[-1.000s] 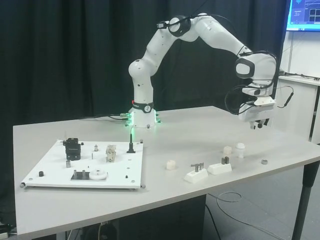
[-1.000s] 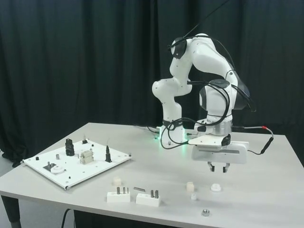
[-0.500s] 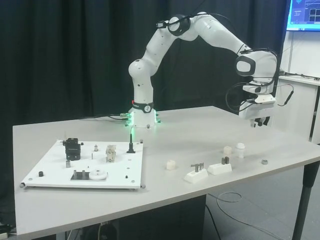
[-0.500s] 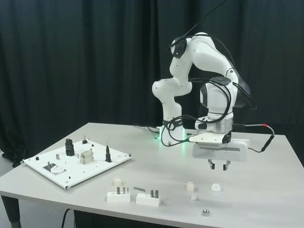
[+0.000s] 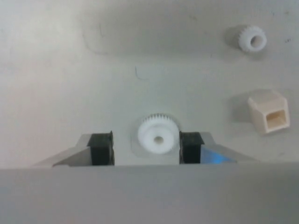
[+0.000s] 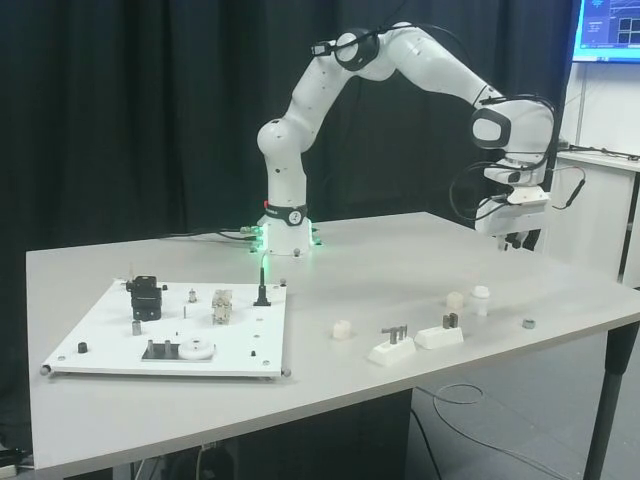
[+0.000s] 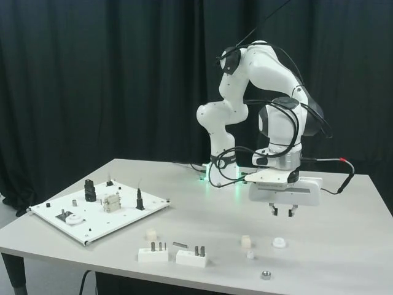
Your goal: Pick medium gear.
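Note:
The medium gear (image 5: 158,138) is a white toothed disc lying flat on the grey table (image 7: 344,246). In the wrist view it shows between the two black pads (image 5: 101,148) of my gripper (image 5: 145,148), nearer one of them. The gripper is open and holds nothing. Both room views show the gripper (image 7: 281,212) (image 6: 515,241) hanging well above the gear (image 7: 279,243) (image 6: 481,293), with no contact.
A small white gear (image 5: 252,38) (image 7: 250,254) and a hollow cube-like part (image 5: 267,111) (image 7: 245,241) lie close beside the medium gear. A nut (image 7: 266,275) sits near the table's front edge. Two white peg holders (image 7: 176,255) and a white assembly board (image 7: 98,209) stand further left.
The gripper has risen a little above the table over the last second, staying over the gear and empty. The parts on the table have not moved.

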Robot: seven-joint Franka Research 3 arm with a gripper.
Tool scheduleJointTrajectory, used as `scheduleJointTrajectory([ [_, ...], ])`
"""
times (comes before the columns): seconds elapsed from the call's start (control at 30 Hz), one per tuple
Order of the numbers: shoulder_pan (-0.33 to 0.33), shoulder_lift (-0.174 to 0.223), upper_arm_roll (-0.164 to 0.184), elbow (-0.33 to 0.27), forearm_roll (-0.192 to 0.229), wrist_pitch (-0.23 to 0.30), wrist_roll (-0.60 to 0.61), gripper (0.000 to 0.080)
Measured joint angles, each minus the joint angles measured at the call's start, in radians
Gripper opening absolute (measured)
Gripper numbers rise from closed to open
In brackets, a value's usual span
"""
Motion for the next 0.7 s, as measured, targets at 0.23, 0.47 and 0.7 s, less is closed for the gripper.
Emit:
scheduleJointTrajectory([
  [0.23, 0.008, -0.016, 0.000, 0.000, -0.019, -0.033, 0.001, 0.0307],
  [0.47, 0.014, -0.028, 0.000, 0.000, -0.030, -0.050, 0.011, 0.0197],
  [0.7, 0.016, -0.033, 0.000, 0.000, -0.036, -0.060, 0.019, 0.0016],
])
